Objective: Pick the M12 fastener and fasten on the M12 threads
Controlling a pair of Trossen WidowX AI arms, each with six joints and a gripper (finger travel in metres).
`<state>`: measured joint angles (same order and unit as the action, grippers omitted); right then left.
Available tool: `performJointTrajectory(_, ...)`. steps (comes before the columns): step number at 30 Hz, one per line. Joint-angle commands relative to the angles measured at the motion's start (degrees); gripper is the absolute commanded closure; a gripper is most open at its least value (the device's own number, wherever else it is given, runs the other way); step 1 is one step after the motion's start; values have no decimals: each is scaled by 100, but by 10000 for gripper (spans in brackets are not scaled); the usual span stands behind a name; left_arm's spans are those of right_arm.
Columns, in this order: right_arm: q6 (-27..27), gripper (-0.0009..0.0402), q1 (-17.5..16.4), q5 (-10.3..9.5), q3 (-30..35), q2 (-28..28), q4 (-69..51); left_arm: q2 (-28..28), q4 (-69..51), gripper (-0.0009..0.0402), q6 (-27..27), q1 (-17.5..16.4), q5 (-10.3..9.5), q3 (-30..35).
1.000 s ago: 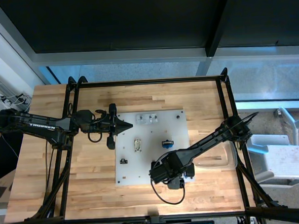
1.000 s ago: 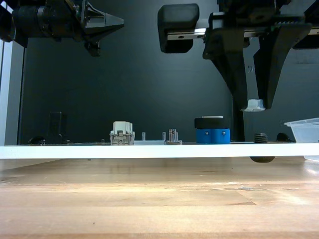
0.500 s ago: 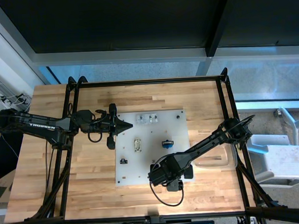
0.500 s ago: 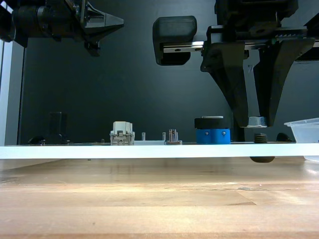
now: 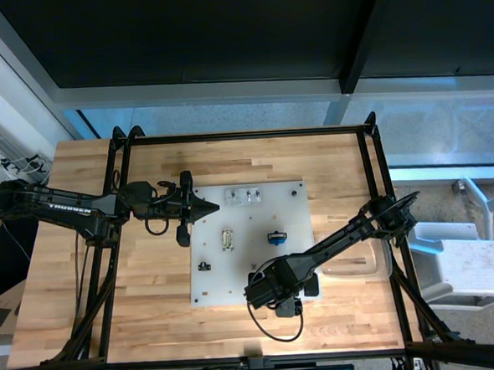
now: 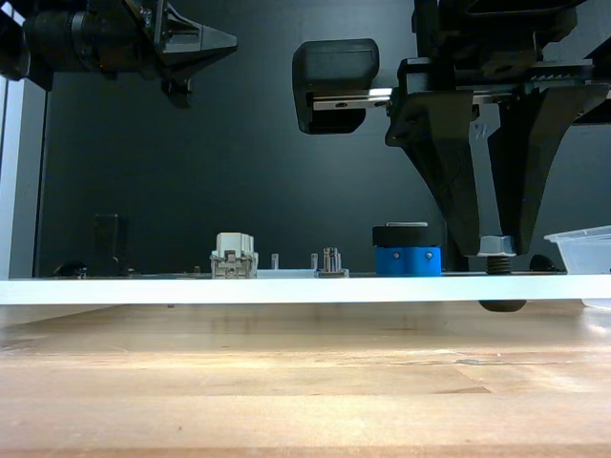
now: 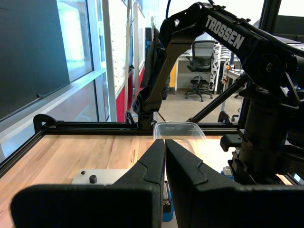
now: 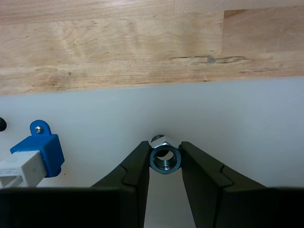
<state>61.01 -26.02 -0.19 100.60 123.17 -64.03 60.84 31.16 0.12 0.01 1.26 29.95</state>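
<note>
cross-threading is my worry: the right gripper point(image 6: 495, 240) is clamped on the m12 nut point(image 8: 165, 158), holding it right on top of the black ribbed stud point(image 6: 498, 264) at the near right of the white board point(image 6: 286, 287), and a slightly tilted or off-centre nut would probably bind once turning starts. can't tell if any thread has caught, so letting go early might drop it toward the clear container point(image 6: 584, 250). left gripper point(image 7: 165, 145) hangs closed on nothing over the board's left edge, well apart.
</note>
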Motion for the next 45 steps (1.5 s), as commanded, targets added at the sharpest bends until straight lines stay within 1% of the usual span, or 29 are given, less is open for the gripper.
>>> performJointTrajectory(1,-4,357,-2,-9,-31,9,15,2,2,393,-2,-2,0,0)
performJointTrajectory(5,-9,357,-9,-13,-83,9,24,2,2,393,-2,-2,0,0)
performJointTrajectory(8,-9,357,-13,-164,-83,9,24,2,2,393,-2,-2,0,0)
performJointTrajectory(25,-55,357,-11,-136,-151,9,232,2,2,393,-2,-2,0,0)
performJointTrajectory(27,-127,357,-11,-136,-151,7,232,2,2,393,-2,0,0,0)
performJointTrajectory(39,-2120,357,-2,-136,-151,4,168,2,2,393,-2,0,0,0)
performJointTrajectory(45,-3467,357,0,-136,-151,4,168,2,2,393,-2,-2,0,0)
